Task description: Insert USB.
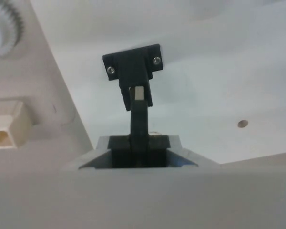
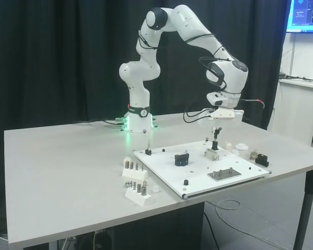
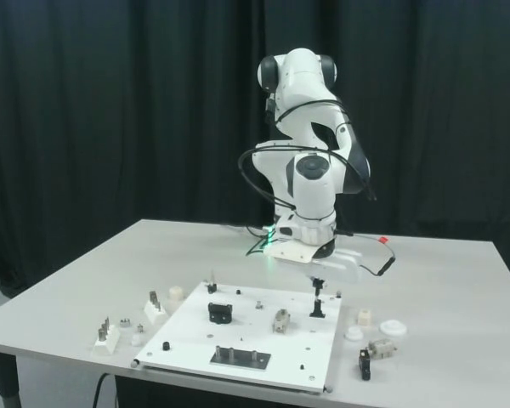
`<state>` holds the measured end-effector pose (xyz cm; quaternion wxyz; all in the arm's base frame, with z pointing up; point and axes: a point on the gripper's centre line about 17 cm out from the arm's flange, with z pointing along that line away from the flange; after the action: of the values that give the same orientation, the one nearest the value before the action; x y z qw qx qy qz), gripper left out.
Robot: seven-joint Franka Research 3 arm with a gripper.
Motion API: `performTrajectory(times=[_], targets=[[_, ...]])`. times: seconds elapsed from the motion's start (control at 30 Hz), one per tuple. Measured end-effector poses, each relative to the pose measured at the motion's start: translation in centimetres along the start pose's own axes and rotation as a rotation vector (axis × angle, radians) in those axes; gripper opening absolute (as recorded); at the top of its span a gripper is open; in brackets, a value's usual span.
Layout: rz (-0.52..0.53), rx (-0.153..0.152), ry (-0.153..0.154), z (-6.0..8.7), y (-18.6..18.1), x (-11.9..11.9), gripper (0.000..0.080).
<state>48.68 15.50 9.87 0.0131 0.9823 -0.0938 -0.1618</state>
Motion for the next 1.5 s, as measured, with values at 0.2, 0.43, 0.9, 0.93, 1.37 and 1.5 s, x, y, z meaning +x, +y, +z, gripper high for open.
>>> performTrajectory(times=[0.2,0.43,0.9,0.93,1.37,1.5], targets=[[-0.001,-0.001,0.007,0.06,0.06,0.22,0.007],[-0.001,0.0,0.013,0.1,0.0,0.42,0.007],[-0.03,-0.012,0.02,0.15,-0.24,0.33,0.007],[-0.031,-0.013,0.02,0.17,-0.23,0.33,0.007],[-0.053,-0.031,0.027,0.16,-0.16,0.33,0.007],[-0.065,-0.036,0.029,0.17,-0.2,0.29,0.007]])
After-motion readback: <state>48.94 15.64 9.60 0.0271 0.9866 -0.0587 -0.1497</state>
